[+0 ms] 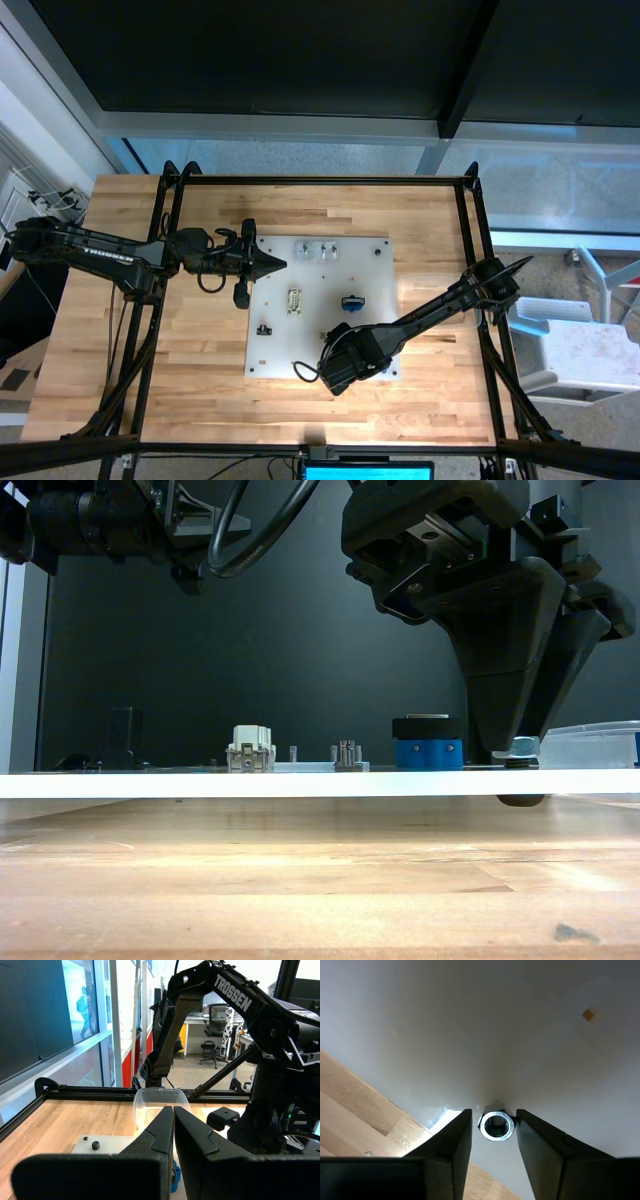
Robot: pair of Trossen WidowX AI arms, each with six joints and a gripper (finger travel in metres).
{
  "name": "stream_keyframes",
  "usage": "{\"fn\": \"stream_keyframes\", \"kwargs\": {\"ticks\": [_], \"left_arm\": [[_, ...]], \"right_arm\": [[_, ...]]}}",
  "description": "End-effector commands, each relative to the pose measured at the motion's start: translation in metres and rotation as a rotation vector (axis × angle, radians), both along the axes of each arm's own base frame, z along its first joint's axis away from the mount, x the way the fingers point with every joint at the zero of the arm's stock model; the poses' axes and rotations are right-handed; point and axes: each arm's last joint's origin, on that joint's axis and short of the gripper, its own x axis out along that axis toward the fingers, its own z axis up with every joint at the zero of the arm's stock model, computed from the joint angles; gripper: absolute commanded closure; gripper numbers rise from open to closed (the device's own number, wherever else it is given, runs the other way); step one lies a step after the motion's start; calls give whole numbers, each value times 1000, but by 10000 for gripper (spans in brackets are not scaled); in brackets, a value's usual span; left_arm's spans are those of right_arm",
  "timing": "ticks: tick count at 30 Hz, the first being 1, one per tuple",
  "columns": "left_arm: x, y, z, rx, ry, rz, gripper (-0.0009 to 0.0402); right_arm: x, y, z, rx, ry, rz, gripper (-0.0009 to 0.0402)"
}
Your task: Unfasten the M12 fastener and place in the container
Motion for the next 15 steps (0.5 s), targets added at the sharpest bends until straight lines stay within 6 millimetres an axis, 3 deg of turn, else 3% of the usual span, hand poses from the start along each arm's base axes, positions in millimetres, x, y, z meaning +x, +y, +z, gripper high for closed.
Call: {"fn": "stream_keyframes", "kwargs": {"ticks": [1,8,15], "left_arm": [[0,0,0,0,0,0,393],[0,0,0,0,0,0,393],[0,0,0,0,0,0,393]], "right_arm": [[0,0,0,3,-3,0,307],[0,0,0,3,-3,0,346],[0,0,-1,1,-2,2,348]]}}
